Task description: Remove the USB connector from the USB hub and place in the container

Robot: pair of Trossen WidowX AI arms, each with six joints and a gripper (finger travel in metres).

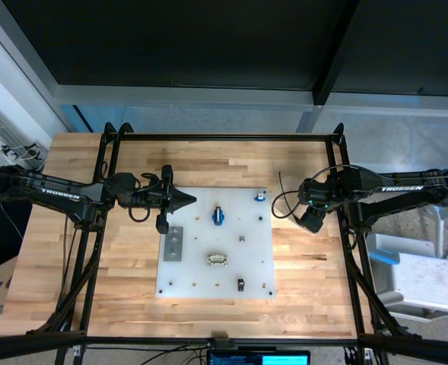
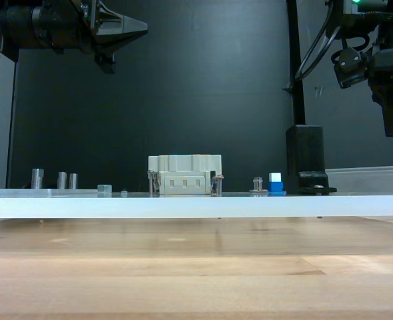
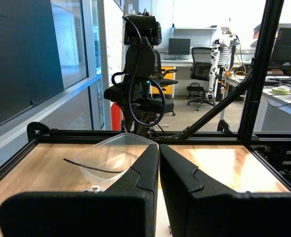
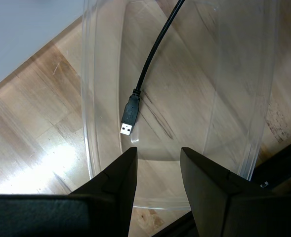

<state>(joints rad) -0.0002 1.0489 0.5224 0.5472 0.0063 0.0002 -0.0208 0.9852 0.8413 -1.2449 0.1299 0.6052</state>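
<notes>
USB connector (image 4: 128, 116) lies inside the container (image 4: 88, 98). Right gripper (image 4: 157, 152) hovers above it, fingers apart and empty. Left gripper (image 3: 159, 148) is well away from the container, fingers together. Risk: the cable tail crosses the rim, so a snag could drag the plug out.

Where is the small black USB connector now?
The USB connector lies in the clear plastic container (right wrist view), right of the white board, under the open right gripper; the shut left gripper hovers over its far-left corner.
</notes>
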